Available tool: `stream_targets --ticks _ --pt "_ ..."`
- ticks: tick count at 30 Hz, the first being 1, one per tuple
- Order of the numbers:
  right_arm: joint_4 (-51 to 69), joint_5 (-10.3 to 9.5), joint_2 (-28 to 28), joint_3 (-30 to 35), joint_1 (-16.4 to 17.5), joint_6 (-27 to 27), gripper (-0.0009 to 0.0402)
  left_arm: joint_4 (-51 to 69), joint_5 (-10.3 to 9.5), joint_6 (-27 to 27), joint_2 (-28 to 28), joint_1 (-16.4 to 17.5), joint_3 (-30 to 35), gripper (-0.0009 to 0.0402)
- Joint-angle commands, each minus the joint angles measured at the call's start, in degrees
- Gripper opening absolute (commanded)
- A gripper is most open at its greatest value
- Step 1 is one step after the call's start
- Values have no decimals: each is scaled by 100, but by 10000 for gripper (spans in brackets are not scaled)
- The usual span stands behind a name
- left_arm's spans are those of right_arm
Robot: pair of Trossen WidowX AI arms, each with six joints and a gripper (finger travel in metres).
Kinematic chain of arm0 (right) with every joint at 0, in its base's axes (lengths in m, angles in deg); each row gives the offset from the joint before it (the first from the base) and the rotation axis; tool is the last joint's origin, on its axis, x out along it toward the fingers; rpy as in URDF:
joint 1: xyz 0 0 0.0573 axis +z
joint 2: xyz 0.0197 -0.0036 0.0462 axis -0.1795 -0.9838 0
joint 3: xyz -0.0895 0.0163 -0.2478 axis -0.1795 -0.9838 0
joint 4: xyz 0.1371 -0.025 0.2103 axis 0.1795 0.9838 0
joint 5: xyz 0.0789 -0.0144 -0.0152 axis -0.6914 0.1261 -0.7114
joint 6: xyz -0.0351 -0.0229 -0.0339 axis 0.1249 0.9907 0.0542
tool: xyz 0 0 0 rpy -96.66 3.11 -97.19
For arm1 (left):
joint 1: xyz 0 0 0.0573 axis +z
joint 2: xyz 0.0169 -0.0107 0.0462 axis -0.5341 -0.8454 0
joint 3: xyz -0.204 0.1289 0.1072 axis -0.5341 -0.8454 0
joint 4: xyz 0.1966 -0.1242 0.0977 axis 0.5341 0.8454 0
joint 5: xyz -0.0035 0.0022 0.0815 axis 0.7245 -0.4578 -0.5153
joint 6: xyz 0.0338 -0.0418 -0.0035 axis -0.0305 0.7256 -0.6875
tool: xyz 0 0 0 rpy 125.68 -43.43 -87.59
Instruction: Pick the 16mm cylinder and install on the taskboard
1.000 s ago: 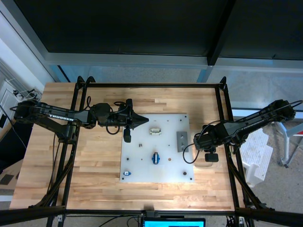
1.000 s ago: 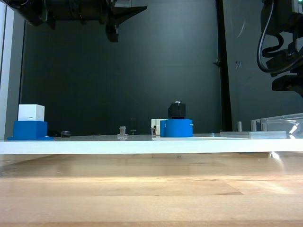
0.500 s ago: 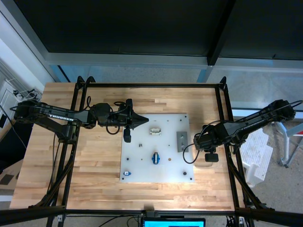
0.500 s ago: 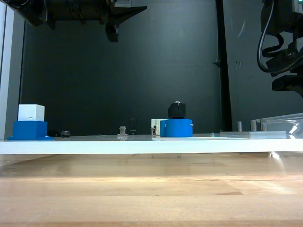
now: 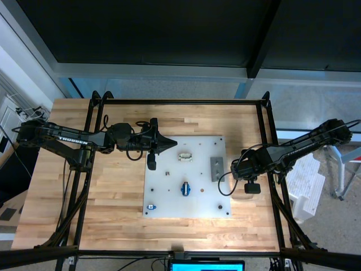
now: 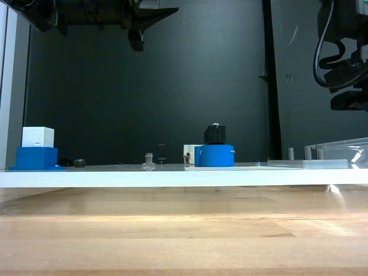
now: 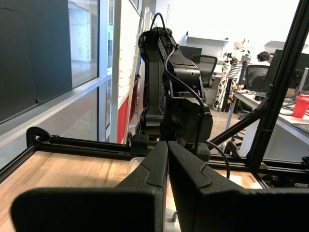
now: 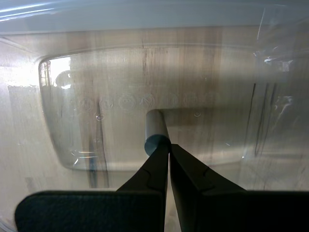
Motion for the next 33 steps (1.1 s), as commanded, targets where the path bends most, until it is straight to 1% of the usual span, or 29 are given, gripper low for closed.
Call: stream_targets --ticks 1,18,33 --pt "2 0 0 0 -2 -2 -2 -2 0 -2 -2 0 0 0" --pt "11 0 50 26 0 -2 0 -2 0 -2 -2 0 0 0" --pt "393 0 105 433 0 0 0 -2 0 -2 -2 2 0 0"
